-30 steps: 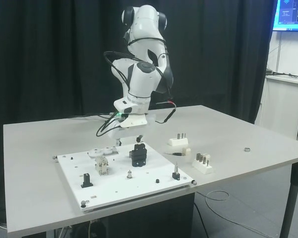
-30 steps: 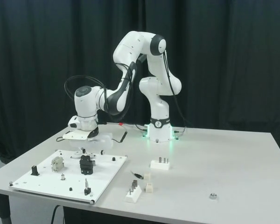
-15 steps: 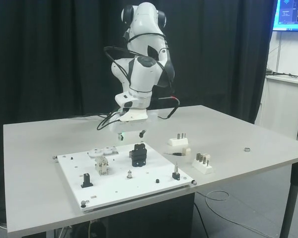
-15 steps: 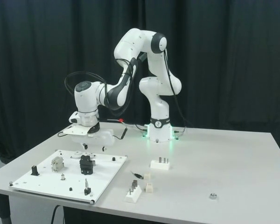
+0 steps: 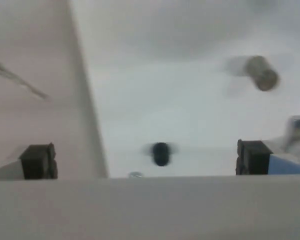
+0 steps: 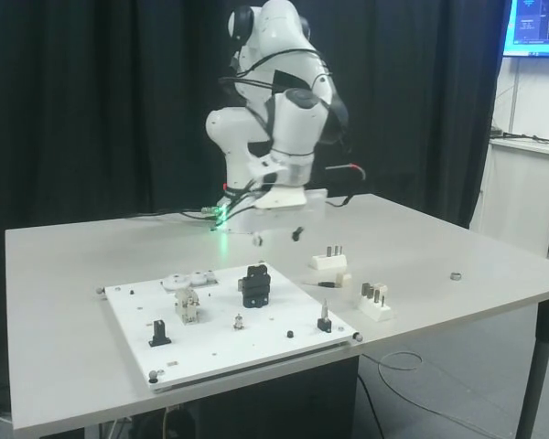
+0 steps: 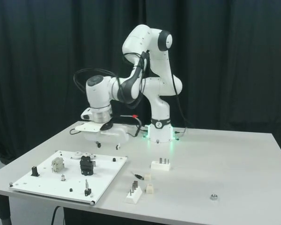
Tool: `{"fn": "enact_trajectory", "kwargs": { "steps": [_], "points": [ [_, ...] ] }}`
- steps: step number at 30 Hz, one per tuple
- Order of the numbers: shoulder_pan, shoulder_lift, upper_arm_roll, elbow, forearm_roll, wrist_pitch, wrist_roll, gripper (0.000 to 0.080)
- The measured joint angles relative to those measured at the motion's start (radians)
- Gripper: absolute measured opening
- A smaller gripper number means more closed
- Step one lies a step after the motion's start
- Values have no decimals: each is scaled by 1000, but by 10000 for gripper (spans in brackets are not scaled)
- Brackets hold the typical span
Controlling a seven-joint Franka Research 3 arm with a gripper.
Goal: Pick square peg 4.
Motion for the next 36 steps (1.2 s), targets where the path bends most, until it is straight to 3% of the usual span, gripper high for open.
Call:
{"fn": "enact_trajectory", "kwargs": {
  "steps": [7, 15, 36],
  "points": [
    [68, -7, 14, 15, 13, 9, 38, 800],
    [124, -7, 33, 25, 14, 74, 81, 800],
    [174, 19, 79, -3, 32, 245, 221, 800]
  ]
}}
